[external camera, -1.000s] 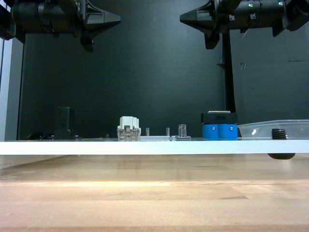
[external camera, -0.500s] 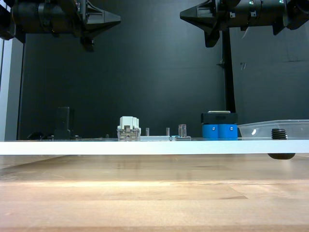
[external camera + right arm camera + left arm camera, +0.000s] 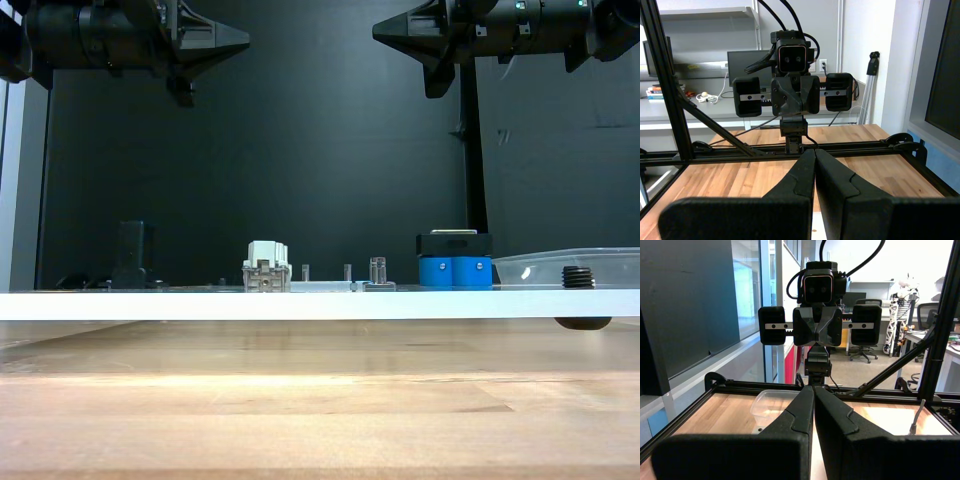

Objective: Pick the RJ45 connector and install on taskboard

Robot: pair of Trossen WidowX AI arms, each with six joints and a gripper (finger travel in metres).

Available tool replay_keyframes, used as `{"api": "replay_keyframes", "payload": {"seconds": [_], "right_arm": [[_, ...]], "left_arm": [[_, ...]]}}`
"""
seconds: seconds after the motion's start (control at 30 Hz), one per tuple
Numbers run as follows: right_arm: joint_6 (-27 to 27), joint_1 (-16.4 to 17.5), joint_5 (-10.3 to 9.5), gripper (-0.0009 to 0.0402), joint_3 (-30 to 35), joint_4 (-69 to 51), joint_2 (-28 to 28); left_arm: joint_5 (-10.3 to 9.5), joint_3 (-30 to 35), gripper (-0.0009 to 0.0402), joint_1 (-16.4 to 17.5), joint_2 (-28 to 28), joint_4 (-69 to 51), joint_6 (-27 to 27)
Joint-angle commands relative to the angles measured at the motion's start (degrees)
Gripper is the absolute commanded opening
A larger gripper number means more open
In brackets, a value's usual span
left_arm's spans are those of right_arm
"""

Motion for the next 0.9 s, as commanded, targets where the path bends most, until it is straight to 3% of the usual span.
{"api": "replay_keyframes", "payload": {"seconds": [0.03, 0.9], "right_arm": [[0.07, 0.00, -0.02, 0.0000, 0.02, 0.00, 0.04], [0.07, 0.00, -0.02, 0.0000, 0.02, -0.76, 0.04]], "left_arm": [[0.02, 0.02, 0.0000, 0.02, 0.02, 0.00, 0.00], [0.00, 0.02, 0.0000, 0.02, 0.00, 0.00, 0.02]]}}
